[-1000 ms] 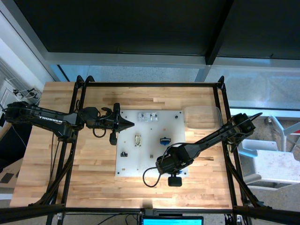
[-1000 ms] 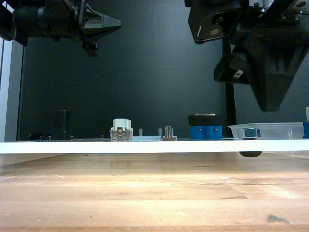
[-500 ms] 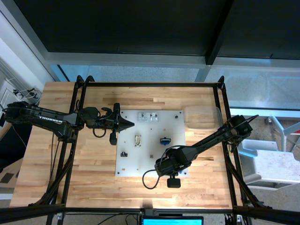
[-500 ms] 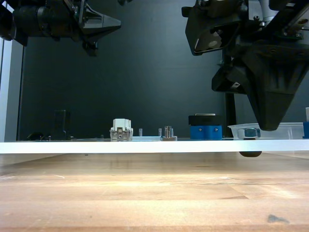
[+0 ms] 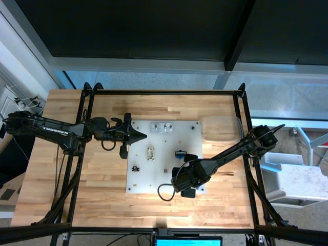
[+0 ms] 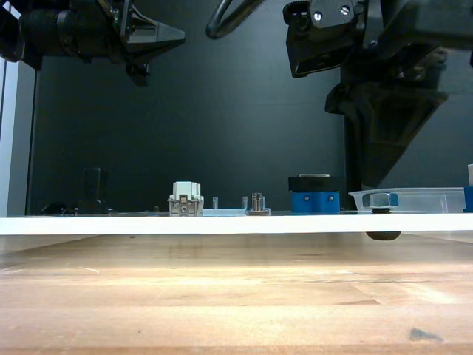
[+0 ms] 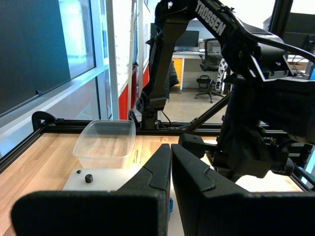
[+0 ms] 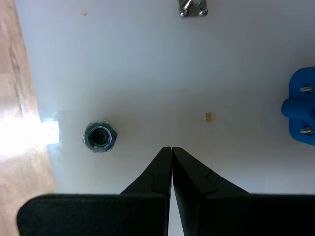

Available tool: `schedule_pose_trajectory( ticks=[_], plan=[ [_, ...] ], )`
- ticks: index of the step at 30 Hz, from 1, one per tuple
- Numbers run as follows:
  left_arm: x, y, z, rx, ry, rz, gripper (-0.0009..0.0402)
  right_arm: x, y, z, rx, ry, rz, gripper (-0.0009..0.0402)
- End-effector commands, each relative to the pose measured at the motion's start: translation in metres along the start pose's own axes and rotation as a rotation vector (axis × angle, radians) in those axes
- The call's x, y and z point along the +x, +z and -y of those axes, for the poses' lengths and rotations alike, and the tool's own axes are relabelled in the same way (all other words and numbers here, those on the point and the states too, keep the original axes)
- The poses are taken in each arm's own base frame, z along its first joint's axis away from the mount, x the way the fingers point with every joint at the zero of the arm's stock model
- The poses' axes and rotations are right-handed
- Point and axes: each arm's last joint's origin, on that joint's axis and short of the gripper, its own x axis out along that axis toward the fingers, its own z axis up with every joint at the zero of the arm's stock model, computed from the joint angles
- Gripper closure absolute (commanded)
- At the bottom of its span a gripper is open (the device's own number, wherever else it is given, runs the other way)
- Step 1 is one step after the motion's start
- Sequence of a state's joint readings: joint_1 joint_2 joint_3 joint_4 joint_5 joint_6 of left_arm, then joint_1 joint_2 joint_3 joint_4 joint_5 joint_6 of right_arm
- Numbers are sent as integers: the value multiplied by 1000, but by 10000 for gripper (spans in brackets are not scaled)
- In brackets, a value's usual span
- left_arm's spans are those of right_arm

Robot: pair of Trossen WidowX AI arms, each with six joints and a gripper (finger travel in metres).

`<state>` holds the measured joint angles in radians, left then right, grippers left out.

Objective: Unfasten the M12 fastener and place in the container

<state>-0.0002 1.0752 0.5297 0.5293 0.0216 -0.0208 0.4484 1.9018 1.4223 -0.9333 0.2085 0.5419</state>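
High view: the right tool [image 5: 185, 180] hangs over the near right part of the flat white board [image 5: 148, 177] on the wooden table [image 5: 102, 197], hiding the fastener's spot. The clear rounded-rectangular plastic tub [image 5: 221, 128] stands off the board's far right corner with nothing silver showing in it, and the left tool [image 5: 137, 136] is parked at the board's far left edge. Low view: the small silver hexagonal nut [image 6: 380, 200] sits apparently on its stud, in front of the tub [image 6: 429, 198], with the right tool [image 6: 367, 177] just above it, not touching. Left wrist view: the left tool [image 7: 171, 156] has its fingers together, empty. Right wrist view: the right tool [image 8: 171, 150] is pressed together on nothing, the nut [image 8: 100, 136] beside its tips and apart from them. Unfastening looks to be the step in hand, not yet done; the next move calls for spreading the fingers, centring them over the nut, lowering to clamp its flats, then turning it off.
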Motion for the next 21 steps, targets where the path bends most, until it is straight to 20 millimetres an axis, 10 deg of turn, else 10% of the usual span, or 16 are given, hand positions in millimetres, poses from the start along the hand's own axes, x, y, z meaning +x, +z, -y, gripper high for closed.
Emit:
schedule_pose_trajectory(
  ticks=[1,10,21],
  plan=[
    [0,0,0,0,0,0,393,-6,1,-2,3,59,-13,393],
    [0,0,0,0,0,0,393,-19,6,-11,-2,287,-82,393],
    [0,0,0,0,0,0,393,10,7,-23,-22,273,-105,393]
  ],
)
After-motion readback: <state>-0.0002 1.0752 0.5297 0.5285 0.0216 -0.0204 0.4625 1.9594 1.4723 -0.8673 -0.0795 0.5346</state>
